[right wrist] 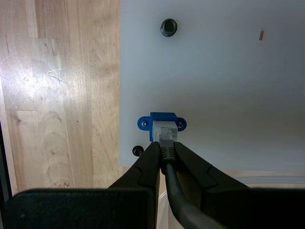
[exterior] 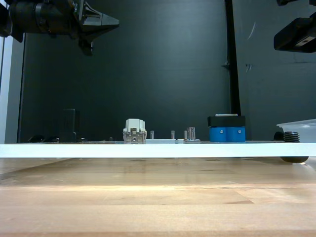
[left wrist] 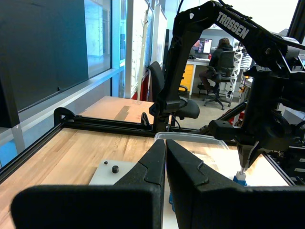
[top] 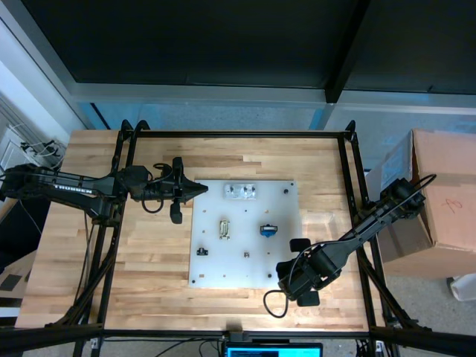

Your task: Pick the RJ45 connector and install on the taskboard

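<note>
Here the right gripper (right wrist: 164, 146) is clamped on the RJ45 connector (right wrist: 164, 130). Its two fingers (right wrist: 143, 164) pinch the black boot just behind the pale plug body, and the black cable (right wrist: 174, 195) trails back between them. The plug's front end meets the blue seat (right wrist: 143, 124) on the white taskboard (right wrist: 219, 86), and the seat's two screwed ears show on either side of the plug. How deep the plug sits in the seat cannot be told. In the left wrist view this gripper points steeply down, with the plug's tip touching the blue seat. The seat stands toward the board's right edge, near a clear plastic bin (left wrist: 190, 137).

The left gripper (top: 201, 190) hangs high over the table (top: 149, 253), near the board's far left corner, lying horizontal and pointing to the right. Its fingers are together with only a hairline slit between them, and they hold nothing. In the low view it sits high at the left, well apart from the white socket (exterior: 135, 131) and the small metal post (exterior: 190, 133) on the board.
</note>
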Robot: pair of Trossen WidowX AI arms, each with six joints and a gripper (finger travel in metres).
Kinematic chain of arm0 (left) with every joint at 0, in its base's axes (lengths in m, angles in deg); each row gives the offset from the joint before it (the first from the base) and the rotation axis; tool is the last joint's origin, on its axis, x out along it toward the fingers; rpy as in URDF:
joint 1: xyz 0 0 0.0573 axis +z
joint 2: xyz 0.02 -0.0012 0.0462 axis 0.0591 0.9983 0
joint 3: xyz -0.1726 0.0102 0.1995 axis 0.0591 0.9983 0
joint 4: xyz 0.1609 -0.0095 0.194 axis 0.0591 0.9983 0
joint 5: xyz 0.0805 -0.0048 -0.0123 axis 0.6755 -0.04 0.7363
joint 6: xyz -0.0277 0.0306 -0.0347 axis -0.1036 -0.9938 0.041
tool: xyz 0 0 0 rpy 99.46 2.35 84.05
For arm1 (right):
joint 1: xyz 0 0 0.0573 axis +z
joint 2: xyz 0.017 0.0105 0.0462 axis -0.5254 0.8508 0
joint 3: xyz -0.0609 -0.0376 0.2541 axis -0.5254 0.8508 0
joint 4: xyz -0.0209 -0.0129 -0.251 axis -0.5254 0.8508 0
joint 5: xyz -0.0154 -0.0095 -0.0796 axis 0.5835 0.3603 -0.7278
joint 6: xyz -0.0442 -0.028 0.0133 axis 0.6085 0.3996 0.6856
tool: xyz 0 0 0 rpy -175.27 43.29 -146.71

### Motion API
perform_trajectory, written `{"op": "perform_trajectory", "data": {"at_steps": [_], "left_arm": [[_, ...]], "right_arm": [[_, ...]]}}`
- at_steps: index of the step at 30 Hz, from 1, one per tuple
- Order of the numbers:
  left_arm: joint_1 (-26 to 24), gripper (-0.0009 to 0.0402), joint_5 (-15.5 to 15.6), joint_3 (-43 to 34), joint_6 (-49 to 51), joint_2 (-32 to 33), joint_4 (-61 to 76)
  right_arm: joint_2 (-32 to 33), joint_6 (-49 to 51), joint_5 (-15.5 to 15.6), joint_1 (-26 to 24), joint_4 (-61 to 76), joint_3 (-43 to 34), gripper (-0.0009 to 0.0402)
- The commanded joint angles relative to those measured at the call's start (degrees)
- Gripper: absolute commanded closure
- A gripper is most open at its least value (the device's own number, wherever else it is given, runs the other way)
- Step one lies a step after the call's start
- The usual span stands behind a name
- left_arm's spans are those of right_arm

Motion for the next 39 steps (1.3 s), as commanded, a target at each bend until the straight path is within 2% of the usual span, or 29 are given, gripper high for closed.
{"op": "perform_trajectory", "data": {"at_steps": [1,10,20,39], "left_arm": [[0.0,0.0393,0.0,0.0,0.0,0.0,0.0],[0.0,0.0393,0.0,0.0,0.0,0.0,0.0],[0.0,0.0393,0.0,0.0,0.0,0.0,0.0],[0.0,0.0393,0.0,0.0,0.0,0.0,0.0]], "right_arm": [[-0.5,0.0,0.0,0.0,0.3,0.0,0.0393],[-4.3,-0.1,0.0,0.0,0.8,-0.2,0.0393],[-5.7,1.2,-0.3,-0.2,4.9,-6.0,0.0393],[-5.4,0.0,-0.3,-0.3,2.9,-1.9,0.0393]]}}
